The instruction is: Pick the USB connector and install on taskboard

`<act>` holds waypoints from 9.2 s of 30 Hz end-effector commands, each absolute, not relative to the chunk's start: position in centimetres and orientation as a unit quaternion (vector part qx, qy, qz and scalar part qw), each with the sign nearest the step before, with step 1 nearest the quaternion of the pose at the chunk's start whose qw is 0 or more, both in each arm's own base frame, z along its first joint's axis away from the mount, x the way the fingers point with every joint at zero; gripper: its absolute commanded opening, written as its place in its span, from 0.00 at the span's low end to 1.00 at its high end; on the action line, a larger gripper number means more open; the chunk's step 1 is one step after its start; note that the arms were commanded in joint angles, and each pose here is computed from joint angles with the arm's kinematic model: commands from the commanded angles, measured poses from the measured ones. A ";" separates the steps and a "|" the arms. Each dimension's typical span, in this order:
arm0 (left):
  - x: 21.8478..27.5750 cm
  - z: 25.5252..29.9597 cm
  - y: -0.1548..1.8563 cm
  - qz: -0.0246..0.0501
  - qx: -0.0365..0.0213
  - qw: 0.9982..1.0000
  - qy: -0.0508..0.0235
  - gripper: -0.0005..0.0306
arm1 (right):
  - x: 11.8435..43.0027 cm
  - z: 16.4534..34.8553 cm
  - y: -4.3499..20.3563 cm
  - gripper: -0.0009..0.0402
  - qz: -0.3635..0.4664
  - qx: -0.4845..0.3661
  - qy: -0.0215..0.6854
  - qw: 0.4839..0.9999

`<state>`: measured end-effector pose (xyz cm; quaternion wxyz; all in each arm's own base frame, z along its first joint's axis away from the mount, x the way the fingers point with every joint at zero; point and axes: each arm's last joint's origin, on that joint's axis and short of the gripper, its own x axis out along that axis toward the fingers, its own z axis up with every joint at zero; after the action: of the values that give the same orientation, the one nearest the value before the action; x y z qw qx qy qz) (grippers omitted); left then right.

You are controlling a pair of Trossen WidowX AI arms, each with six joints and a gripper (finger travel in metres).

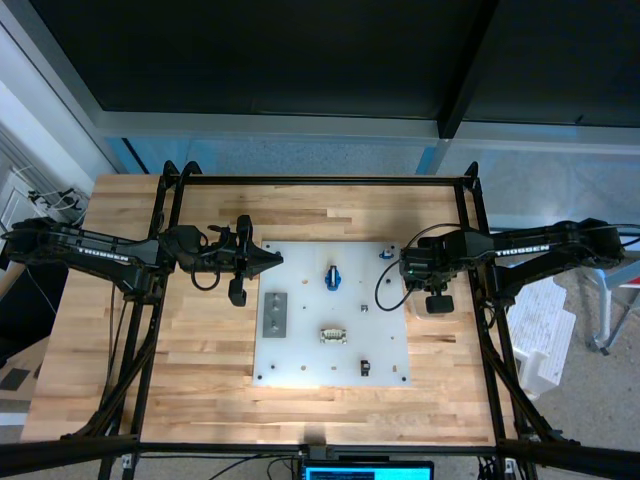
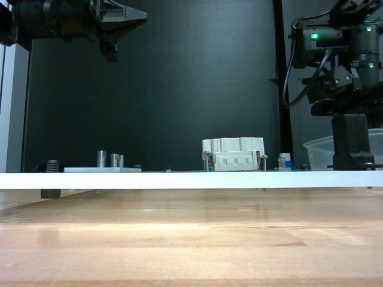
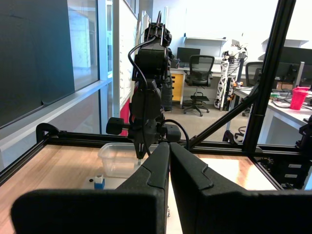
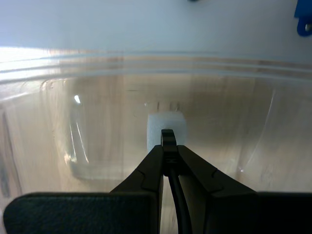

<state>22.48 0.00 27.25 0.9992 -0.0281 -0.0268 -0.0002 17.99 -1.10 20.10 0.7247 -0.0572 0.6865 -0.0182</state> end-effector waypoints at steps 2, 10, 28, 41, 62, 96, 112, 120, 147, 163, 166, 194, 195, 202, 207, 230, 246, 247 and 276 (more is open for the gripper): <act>22.49 27.24 0.01 0.000 -0.028 0.999 -0.027 0.02 | 17.8 20.4 -1.1 0.02 -0.020 -0.057 0.679 0.732; 22.49 27.24 0.00 0.000 -0.028 0.999 -0.027 0.02 | 17.6 20.7 -1.1 0.02 -0.025 -0.052 0.674 0.737; 22.48 27.25 0.01 0.000 -0.028 0.999 -0.027 0.02 | 17.6 20.7 -1.1 0.02 -0.025 -0.052 0.674 0.736; 22.49 27.24 0.00 0.000 -0.028 0.999 -0.027 0.02 | 17.9 21.9 -0.4 0.02 -0.031 -0.044 0.669 0.741; 22.49 27.24 0.01 0.000 -0.028 0.999 -0.027 0.02 | 20.1 28.2 7.2 0.02 0.007 -0.047 0.648 0.761; 22.49 27.24 0.00 0.000 -0.028 0.999 -0.027 0.02 | 30.3 28.0 17.2 0.02 -0.007 -0.014 0.669 0.743; 22.48 27.25 0.00 0.000 -0.028 0.999 -0.027 0.02 | 32.1 26.6 18.4 0.02 -0.005 -0.012 0.664 0.748; 22.49 27.26 0.00 0.000 -0.028 0.999 -0.027 0.02 | 32.6 26.5 18.7 0.02 -0.004 -0.010 0.664 0.748; 22.48 27.25 0.00 0.000 -0.028 0.999 -0.027 0.02 | 33.5 25.7 19.2 0.02 -0.001 -0.011 0.673 0.739; 22.48 27.25 0.00 0.000 -0.028 0.999 -0.027 0.02 | 33.5 25.2 19.3 0.02 0.000 -0.010 0.673 0.740; 22.48 27.26 0.01 0.000 -0.028 0.999 -0.027 0.02 | 33.5 25.2 19.3 0.02 0.000 -0.010 0.672 0.740; 22.48 27.25 0.00 0.000 -0.028 0.999 -0.027 0.02 | 33.6 25.2 19.4 0.02 0.005 -0.012 0.667 0.745; 22.48 27.25 0.01 0.000 -0.028 0.999 -0.027 0.02 | 33.6 25.2 19.4 0.02 0.005 -0.012 0.667 0.745; 22.49 27.26 0.01 0.000 -0.028 0.999 -0.027 0.02 | 33.6 25.2 19.4 0.02 0.006 -0.012 0.665 0.746; 22.49 27.24 0.00 0.000 -0.028 0.999 -0.027 0.02 | 33.7 25.2 19.4 0.02 0.006 -0.011 0.664 0.747; 22.48 27.25 0.00 0.000 -0.028 0.999 -0.027 0.02 | 33.6 24.3 19.5 0.02 0.011 -0.016 0.667 0.745; 22.49 27.26 0.00 0.000 -0.028 0.999 -0.027 0.02 | 33.2 23.0 19.4 0.02 0.013 -0.016 0.673 0.739; 22.48 27.26 0.01 0.000 -0.028 0.999 -0.027 0.02 | 33.2 23.0 19.4 0.02 0.013 -0.016 0.673 0.740; 22.49 27.24 0.00 0.000 -0.028 0.999 -0.027 0.02 | 33.0 23.8 19.8 0.15 0.023 -0.012 0.660 0.751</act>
<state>22.48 0.00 27.25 0.9992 -0.0283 -0.0268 -0.0004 33.03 19.83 23.28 0.7439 -0.0123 0.6678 0.0221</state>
